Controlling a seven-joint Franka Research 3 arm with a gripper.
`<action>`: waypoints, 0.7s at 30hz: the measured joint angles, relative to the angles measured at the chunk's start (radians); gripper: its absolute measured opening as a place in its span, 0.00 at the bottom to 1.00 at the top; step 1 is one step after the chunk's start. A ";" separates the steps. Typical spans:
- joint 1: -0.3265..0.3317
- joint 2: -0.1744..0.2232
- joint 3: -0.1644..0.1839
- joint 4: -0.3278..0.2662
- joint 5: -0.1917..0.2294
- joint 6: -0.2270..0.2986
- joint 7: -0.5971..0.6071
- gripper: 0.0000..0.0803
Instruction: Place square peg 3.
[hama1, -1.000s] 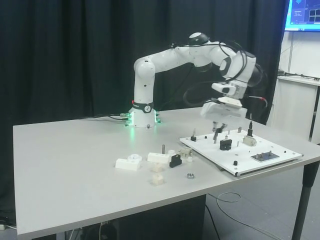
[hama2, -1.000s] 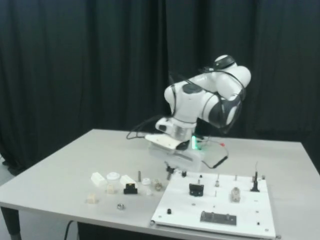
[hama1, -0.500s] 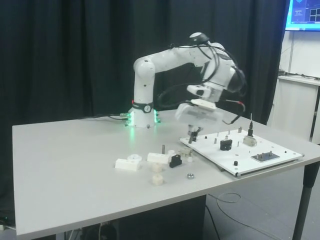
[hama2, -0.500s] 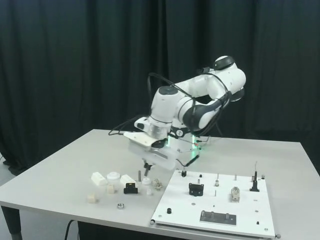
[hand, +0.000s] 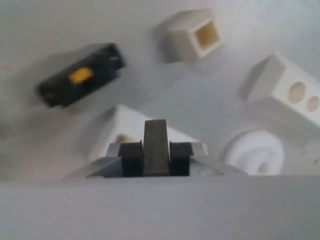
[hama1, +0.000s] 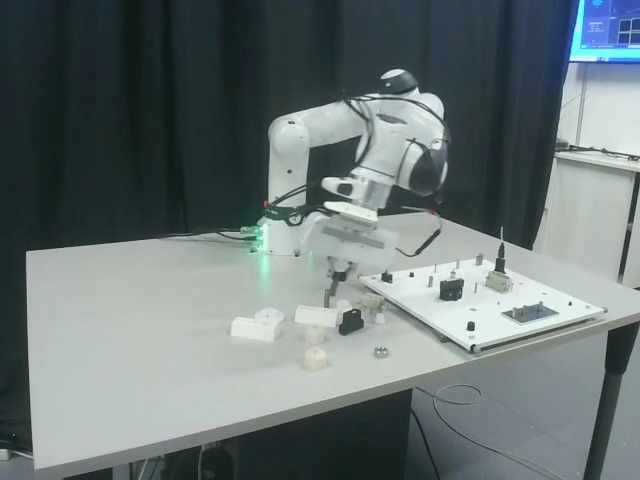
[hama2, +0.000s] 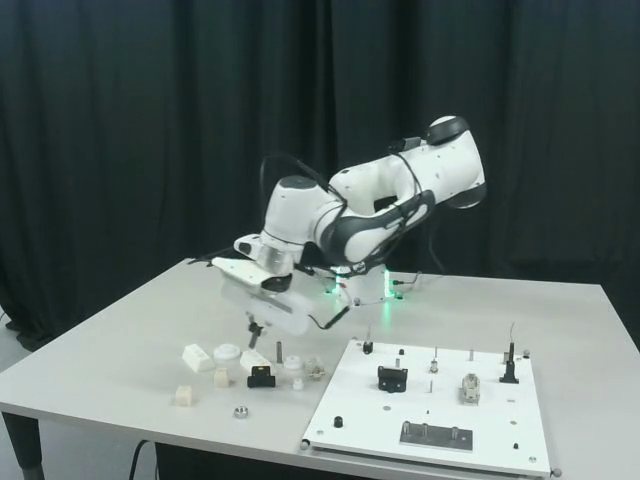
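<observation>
The white arm leans low over the loose parts on the grey table (hama1: 130, 330). Its pincer (hand: 156, 159) hangs just above them, the two black fingers (hand: 131, 159) pressed against the sides of a grey square-section metal peg (hand: 156, 145). So the peg is up in the pincer, off the table, its free end pointing down toward the parts.

Straight under the peg lies a white rectangular block (hand: 125, 132); whether the peg touches it I cannot tell. A thin grey pin (hama2: 278, 351) stands upright from that block, just beside the pincer in the second room view. Crowded round it are other pieces:
- a black clip-like block (hand: 80, 75) with a small inset on its upper face, just beside the white block;
- a small white cube with a square hollow (hand: 195, 35), lying alone nearer the table's front edge;
- a white block with two round holes (hand: 290, 92);
- a white round disc (hand: 255, 152) beside that two-hole block;
- a small grey nut (hama1: 380, 351) near the front edge.

The white square assembly board (hama1: 520, 335), carrying little black and grey fixtures, lies well apart from the pincer, off to one side of the cluster.

Green lights glow at the arm's base (hama1: 262, 232).
</observation>
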 joint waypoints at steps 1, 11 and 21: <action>-0.007 0.002 0.002 -0.008 0.014 0.008 -0.016 0.14; -0.096 0.019 0.036 -0.039 0.166 0.058 -0.157 0.14; -0.180 0.032 0.075 -0.030 0.268 0.069 -0.256 0.14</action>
